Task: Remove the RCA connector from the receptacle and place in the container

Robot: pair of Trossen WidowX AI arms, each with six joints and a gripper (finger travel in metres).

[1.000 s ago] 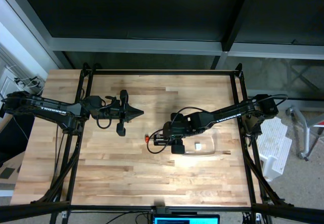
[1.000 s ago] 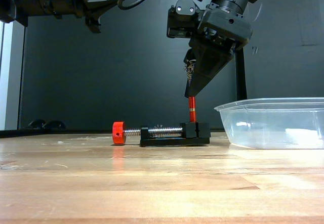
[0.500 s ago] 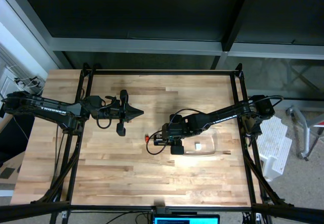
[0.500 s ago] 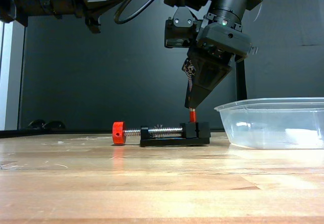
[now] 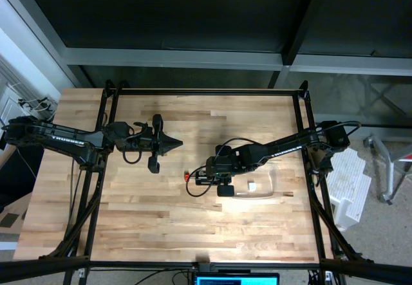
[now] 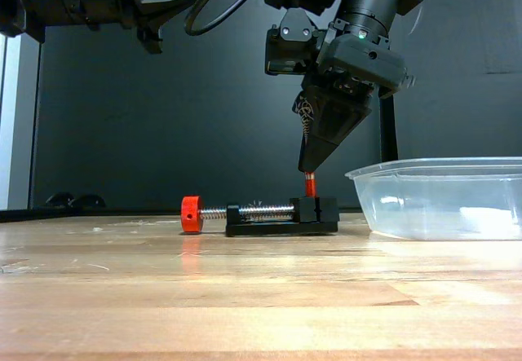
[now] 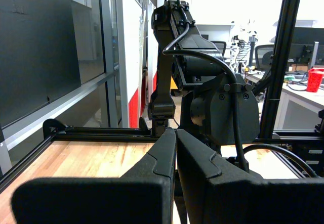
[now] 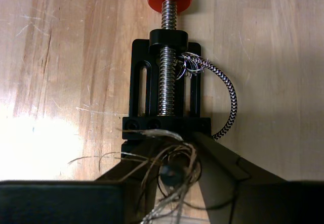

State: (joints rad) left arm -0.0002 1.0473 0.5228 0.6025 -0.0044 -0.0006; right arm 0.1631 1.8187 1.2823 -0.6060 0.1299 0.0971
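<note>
Now your right gripper [image 6: 307, 168], slightly parted and empty, hangs with the upright RCA connector [image 6: 309, 185] at its 6 o'clock in the receptacle [image 6: 281, 218], the container [image 6: 440, 206] at 3 o'clock; your left gripper [image 5: 179, 144], shut and empty, sits at 9 o'clock.

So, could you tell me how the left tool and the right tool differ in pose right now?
The left tool lies level, high over the table's left half; the right tool points steeply down. The left tool is shut on nothing, far from the work; the right tool sits at the top of the RCA connector, which stands in the receptacle beside the container. Both are black and tapered.
</note>
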